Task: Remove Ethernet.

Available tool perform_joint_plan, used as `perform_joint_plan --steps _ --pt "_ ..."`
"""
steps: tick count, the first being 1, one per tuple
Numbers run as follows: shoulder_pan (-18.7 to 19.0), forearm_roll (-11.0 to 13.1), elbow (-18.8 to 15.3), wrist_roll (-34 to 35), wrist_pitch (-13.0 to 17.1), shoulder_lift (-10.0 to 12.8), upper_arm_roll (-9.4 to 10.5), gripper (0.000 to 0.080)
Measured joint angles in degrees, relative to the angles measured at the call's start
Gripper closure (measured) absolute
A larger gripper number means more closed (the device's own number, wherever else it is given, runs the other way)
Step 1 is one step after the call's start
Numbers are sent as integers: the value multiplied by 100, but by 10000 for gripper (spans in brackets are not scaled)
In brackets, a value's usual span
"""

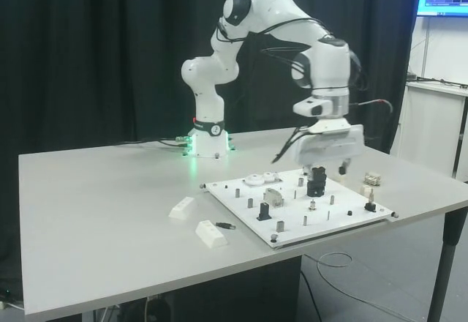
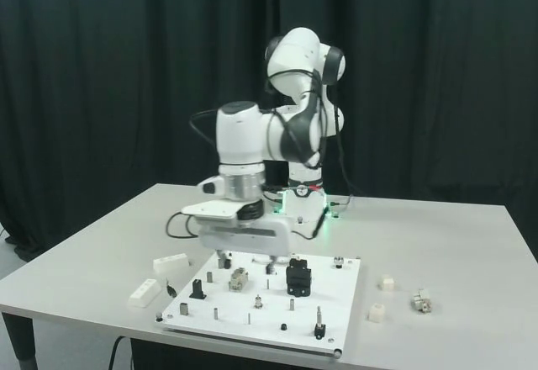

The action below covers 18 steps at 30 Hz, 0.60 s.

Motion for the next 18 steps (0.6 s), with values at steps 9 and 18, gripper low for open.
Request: perform_joint_plan --steps 9,18 --pt "527 -2 93 673 -56 37 20 3" --pt "912 -25 191 1124 -53 200 19 3"
